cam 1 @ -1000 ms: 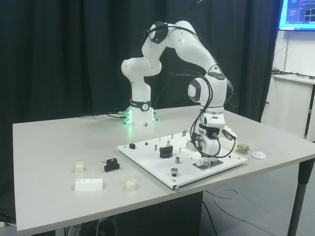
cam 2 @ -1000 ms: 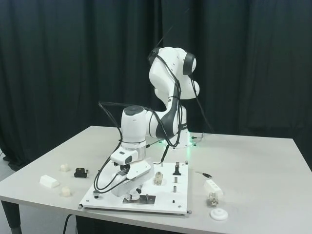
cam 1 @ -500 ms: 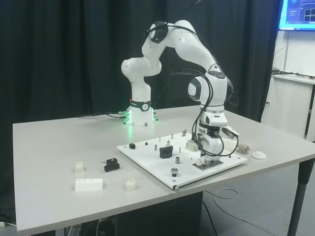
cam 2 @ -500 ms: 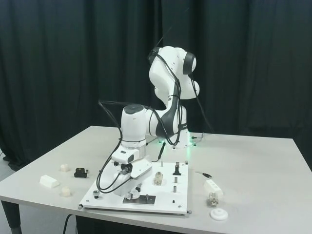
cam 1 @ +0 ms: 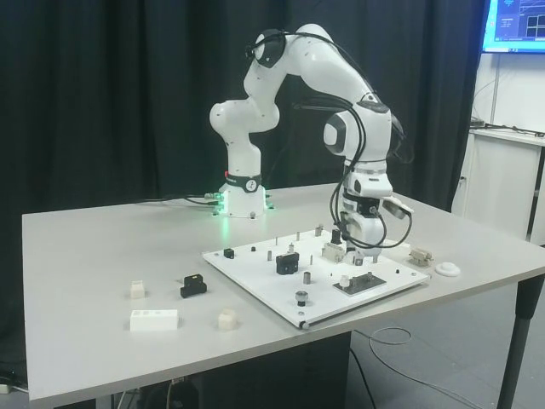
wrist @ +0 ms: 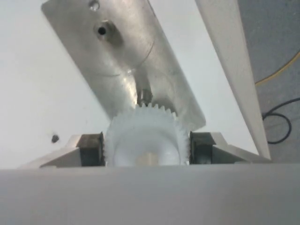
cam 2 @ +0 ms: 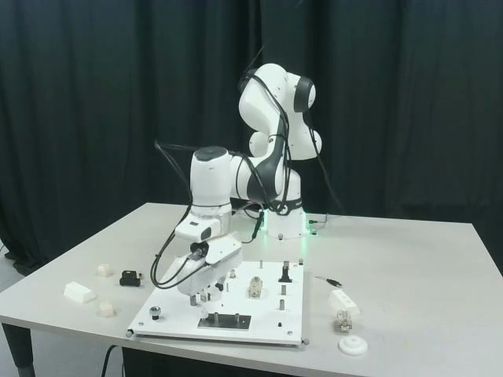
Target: Remove medium gear.
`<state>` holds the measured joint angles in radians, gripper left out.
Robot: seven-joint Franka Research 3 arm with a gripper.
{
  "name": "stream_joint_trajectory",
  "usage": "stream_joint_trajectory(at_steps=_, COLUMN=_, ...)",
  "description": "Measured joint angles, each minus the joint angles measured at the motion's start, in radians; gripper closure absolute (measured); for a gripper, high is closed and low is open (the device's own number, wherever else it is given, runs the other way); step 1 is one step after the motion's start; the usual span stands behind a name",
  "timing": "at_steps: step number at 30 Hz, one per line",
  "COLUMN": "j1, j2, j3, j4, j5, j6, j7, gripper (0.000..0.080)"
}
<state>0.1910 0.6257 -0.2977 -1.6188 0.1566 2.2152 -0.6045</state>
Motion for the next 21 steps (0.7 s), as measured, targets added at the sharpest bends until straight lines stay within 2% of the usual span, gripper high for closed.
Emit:
stream_joint_trajectory(at_steps=5, j1=-0.002, j2=-0.011, j3=-0.001, j4=0.0, j5=0.0, j6=-0.012, j7=0.002, gripper=0.0409)
stream_joint_trajectory(at_steps=21, j1=-0.004, j2=-0.006, j3=-0.001, j4=-0.006, j5=0.0, j6=-0.015, j7=0.017, gripper=0.0409)
